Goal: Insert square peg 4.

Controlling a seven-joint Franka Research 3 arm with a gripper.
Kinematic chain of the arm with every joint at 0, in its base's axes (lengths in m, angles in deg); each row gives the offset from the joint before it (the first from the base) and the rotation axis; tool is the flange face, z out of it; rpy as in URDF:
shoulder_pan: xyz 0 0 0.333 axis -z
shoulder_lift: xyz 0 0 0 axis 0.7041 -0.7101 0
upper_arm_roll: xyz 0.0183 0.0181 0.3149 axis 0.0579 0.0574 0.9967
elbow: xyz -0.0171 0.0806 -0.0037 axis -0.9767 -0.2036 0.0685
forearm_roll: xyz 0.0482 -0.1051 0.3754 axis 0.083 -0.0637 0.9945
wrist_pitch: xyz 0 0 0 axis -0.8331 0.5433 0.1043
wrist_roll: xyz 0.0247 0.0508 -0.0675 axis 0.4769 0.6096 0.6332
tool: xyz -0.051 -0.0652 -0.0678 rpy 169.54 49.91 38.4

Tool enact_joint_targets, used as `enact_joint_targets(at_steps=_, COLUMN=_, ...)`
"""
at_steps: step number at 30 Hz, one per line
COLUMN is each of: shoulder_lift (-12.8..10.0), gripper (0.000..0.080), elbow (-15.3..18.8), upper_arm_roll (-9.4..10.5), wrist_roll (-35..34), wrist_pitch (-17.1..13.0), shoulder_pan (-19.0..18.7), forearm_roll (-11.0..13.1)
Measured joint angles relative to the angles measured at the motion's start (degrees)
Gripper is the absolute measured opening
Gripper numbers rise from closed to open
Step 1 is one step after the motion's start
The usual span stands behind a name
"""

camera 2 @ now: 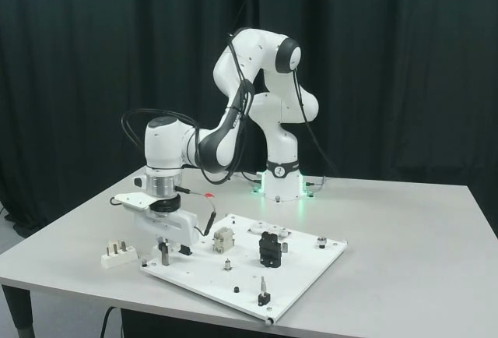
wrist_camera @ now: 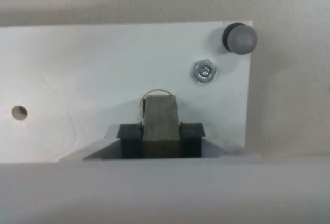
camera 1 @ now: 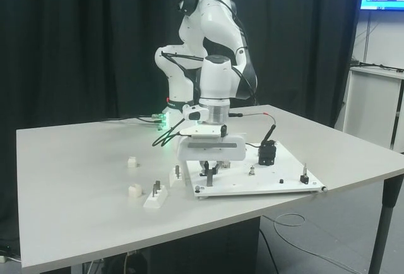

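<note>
My gripper is shut on the grey square peg, which stands upright between the black fingers. The peg's lower end is just at a thin ringed hole outline on the white board. In the first room view the gripper hangs over the board's front left part, with the peg reaching down to the surface. In the second room view the gripper and peg are at the board's near left corner. Whether the peg touches the board is unclear.
A hex nut and a grey round knob sit on the board near the peg, with a small hole further off. A black block and small posts stand on the board. White holders lie on the table beside it.
</note>
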Motion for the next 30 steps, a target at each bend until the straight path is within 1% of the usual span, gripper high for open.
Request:
enact_joint_targets(at_steps=10, shoulder_lift=0.1, gripper=0.015, elbow=0.4, upper_arm_roll=0.12, wrist_roll=-0.4, wrist_pitch=-0.5, shoulder_pan=0.0, forearm_roll=0.1)
enact_joint_targets(at_steps=18, shoulder_lift=0.6, gripper=0.015, elbow=1.0, upper_arm_roll=0.12, wrist_roll=0.6, wrist_pitch=-0.2, shoulder_pan=-0.1, forearm_roll=-0.1)
enact_joint_targets(at_steps=30, shoulder_lift=0.6, gripper=0.015, elbow=1.1, upper_arm_roll=0.1, wrist_roll=1.6, wrist_pitch=0.4, shoulder_pan=-0.1, forearm_roll=-0.1)
